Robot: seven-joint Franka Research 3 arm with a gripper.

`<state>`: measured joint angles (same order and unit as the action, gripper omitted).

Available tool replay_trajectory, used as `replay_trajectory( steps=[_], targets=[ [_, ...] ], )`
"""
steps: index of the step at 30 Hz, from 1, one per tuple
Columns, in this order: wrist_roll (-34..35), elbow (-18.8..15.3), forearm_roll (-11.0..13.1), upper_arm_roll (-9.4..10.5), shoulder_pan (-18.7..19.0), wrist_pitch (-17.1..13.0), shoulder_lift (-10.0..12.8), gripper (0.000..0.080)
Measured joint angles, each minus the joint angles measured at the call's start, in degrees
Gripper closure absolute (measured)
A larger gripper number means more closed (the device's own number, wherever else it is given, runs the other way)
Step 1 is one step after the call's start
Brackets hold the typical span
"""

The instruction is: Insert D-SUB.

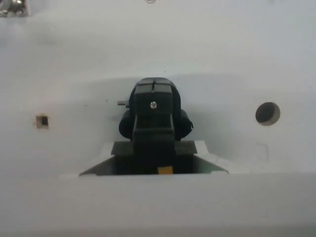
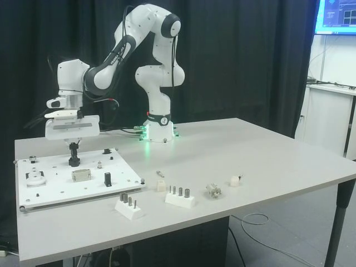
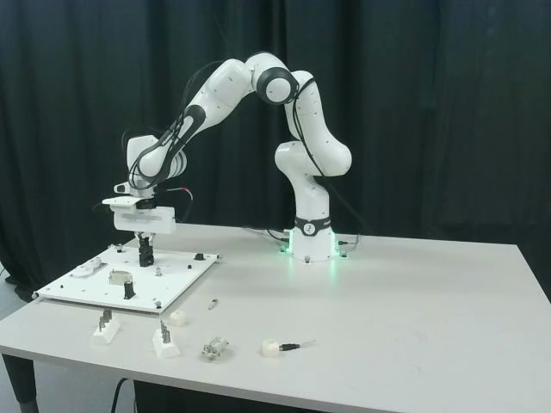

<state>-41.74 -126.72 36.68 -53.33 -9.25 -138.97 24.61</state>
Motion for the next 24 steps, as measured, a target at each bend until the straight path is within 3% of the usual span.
replay_trajectory(
  steps=[24],
  targets=[
    [0.65,0.08,0.01,0.07,0.14,-0.24,0.00,0.0649]
  ],
)
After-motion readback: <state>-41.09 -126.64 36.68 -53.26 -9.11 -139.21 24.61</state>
